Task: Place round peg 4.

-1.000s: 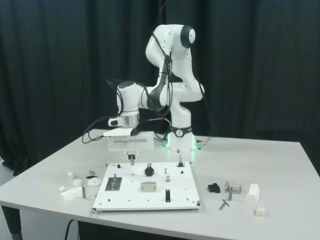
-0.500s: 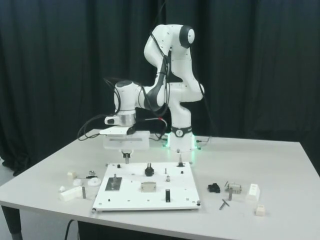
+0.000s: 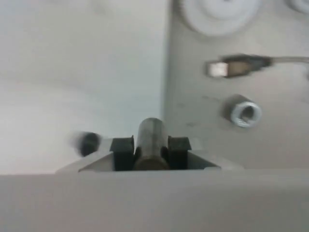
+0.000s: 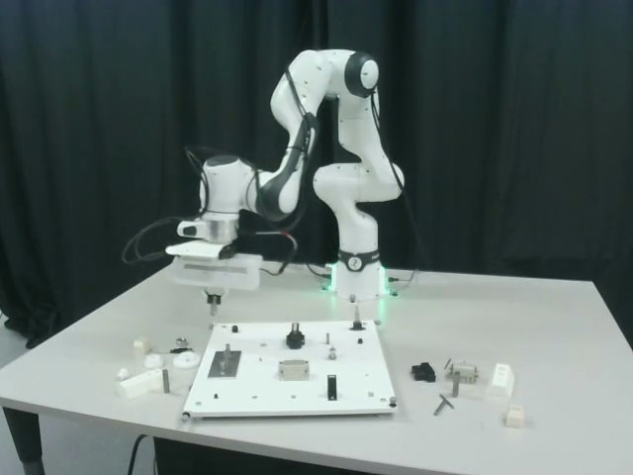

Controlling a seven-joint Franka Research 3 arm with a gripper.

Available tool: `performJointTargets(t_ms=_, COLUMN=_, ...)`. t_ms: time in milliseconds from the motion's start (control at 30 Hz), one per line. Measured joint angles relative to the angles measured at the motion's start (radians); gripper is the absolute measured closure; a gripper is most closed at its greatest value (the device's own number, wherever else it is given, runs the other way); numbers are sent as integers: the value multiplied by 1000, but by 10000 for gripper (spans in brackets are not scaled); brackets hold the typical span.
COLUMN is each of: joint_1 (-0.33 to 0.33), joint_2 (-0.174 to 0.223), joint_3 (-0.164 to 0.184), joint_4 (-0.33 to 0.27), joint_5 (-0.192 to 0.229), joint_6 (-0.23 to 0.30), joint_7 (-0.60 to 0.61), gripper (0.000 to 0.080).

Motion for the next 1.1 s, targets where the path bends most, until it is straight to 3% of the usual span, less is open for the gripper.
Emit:
performJointTargets(t_ms=233, joint_1=-32, joint_2=40, joint_3=-46, joint_4=23, joint_5=11, joint_6=73, joint_7=-84, gripper=657)
performJointTargets(t_ms=533, joint_1=-96, joint_2=113, joint_3=-47, joint_4=72, joint_5=69, joint_6=145, joint_7=-175, gripper=657)
performJointTargets(t_ms=800, joint_1=-138, joint_2=212, joint_3=-37, joint_4=147, joint_5=216, joint_6=159, joint_7=-282, gripper=657)
performJointTargets(t_ms=1100, joint_1=-215, joint_2=322, joint_3=19, joint_4=239, joint_5=382, joint_6=131, joint_7=-414, gripper=657)
